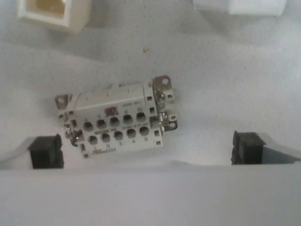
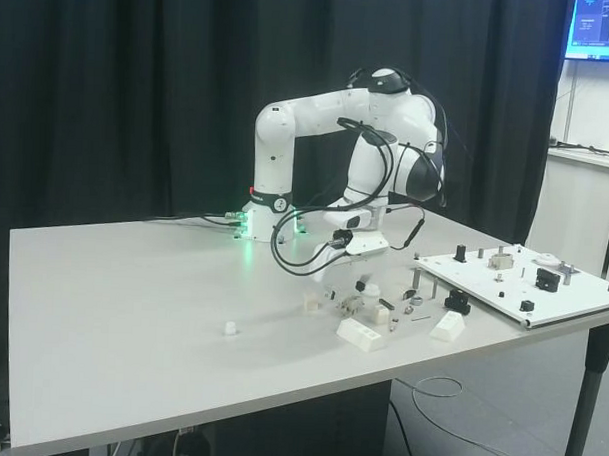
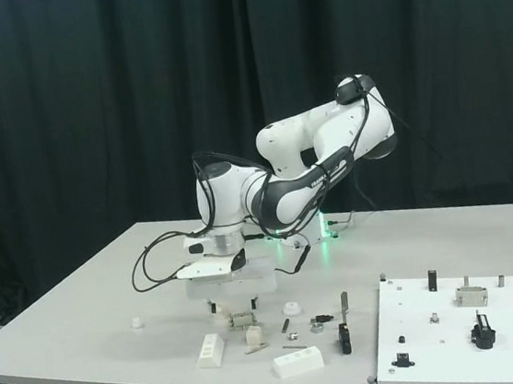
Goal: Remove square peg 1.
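Note:
My gripper [image 1: 146, 149] hangs open just above the grey table, its black fingertips [image 1: 45, 151] wide apart. Below and between them lies a white multi-pin connector block [image 1: 115, 121] with metal clips at both ends, tilted a little; nothing is held. The room views show the gripper [image 2: 347, 290] [image 3: 228, 305] low over this connector [image 2: 357, 308] [image 3: 241, 320] near the table's front. The white assembly board [image 2: 523, 286] [image 3: 466, 321] with small black and metal parts on it lies well off to the side, far from the gripper. I cannot tell which part is square peg 1.
A hollow white block [image 1: 54, 14] lies close beyond the connector. More white blocks [image 2: 361, 335] [image 2: 446, 326] [image 3: 297, 362] [image 3: 210, 350], a small white cap [image 2: 229, 328] [image 3: 137, 323] and several small dark parts lie scattered near the front edge.

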`<state>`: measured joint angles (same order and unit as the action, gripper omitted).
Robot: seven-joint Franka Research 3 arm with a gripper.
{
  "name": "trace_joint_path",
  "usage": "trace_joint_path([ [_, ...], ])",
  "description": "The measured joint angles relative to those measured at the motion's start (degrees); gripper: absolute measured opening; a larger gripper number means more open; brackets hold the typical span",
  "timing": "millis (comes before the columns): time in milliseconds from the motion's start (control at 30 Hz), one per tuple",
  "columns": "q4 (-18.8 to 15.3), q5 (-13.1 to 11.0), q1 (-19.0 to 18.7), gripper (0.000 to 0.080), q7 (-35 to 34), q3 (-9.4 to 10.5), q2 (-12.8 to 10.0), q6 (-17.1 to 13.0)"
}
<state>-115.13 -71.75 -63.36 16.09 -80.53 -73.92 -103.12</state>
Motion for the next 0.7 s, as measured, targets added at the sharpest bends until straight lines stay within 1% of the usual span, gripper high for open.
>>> trace_joint_path([
  [133, 0.2, 0.0, 0.0, 0.0800, -0.9, -0.13, 0.0, 0.1],
  [333, 1.2, 0.0, -0.2, 0.0800, -4.6, -0.48, 0.3, 0.7],
  [500, 3.2, -0.2, -0.6, 0.0800, -7.5, -1.63, 0.3, 3.1],
  [700, 6.8, -0.5, -1.5, 0.0800, -12.9, -2.89, 1.0, 6.7],
])
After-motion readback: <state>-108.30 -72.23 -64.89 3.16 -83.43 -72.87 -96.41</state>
